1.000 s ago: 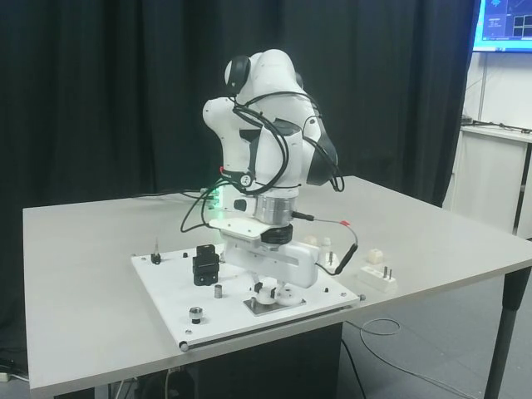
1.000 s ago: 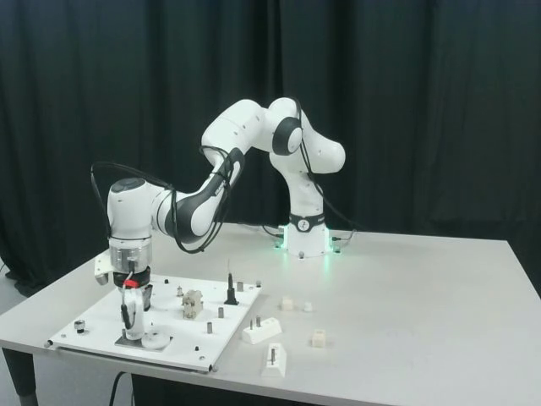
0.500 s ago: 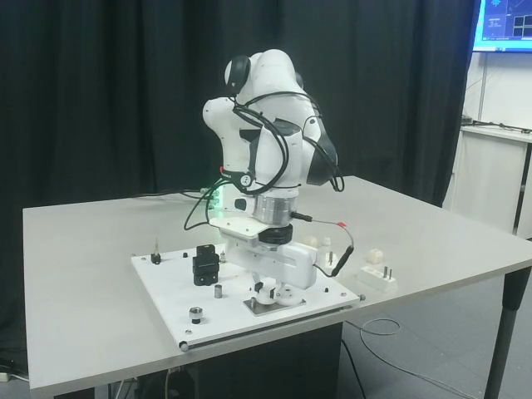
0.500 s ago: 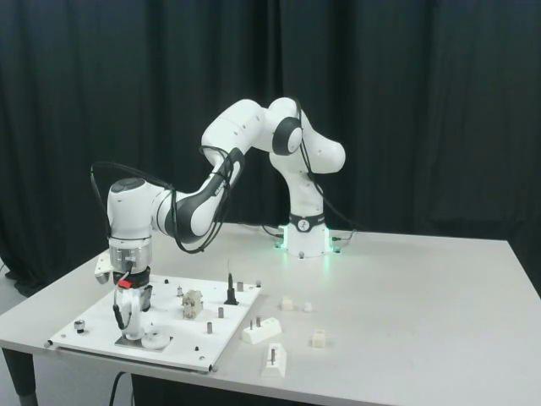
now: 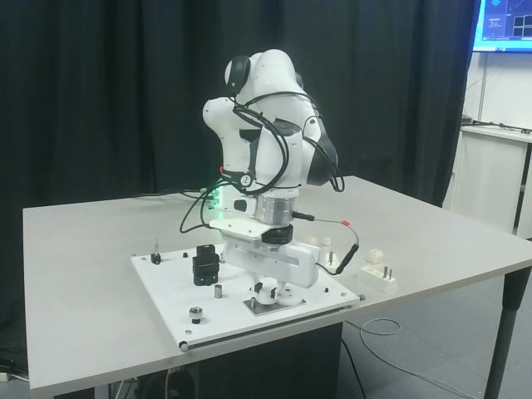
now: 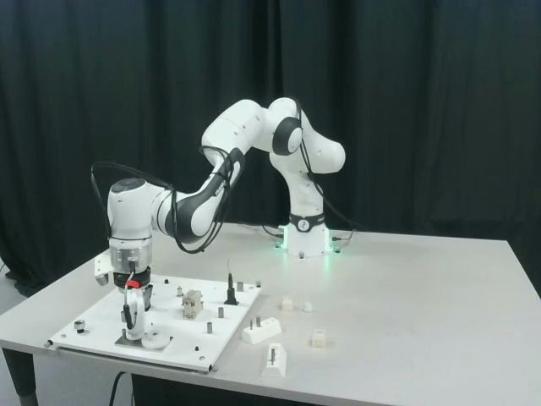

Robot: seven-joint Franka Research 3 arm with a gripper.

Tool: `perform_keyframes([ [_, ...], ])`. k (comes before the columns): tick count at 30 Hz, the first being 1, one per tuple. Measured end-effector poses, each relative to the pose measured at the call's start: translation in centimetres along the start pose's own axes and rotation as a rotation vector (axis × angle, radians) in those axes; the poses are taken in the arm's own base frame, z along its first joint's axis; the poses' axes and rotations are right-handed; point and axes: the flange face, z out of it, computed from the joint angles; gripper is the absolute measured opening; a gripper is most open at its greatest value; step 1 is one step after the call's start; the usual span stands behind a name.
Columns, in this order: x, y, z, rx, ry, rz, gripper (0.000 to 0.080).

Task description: Insert medium gear.

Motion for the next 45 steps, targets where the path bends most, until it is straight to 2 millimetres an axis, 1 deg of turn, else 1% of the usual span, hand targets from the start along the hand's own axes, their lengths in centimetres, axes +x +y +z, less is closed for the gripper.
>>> perform_keyframes([
  [6,0.02,0.0,0.0,0.001,0.0,0.005,0.028],
  [13,0.04,0.0,0.04,0.001,0.0,0.063,0.028],
  [27,0.0,0.0,0.18,0.0,0.0,0.022,0.028],
  [45,0.02,-0.01,0.16,0.002,-0.001,0.022,0.028],
])
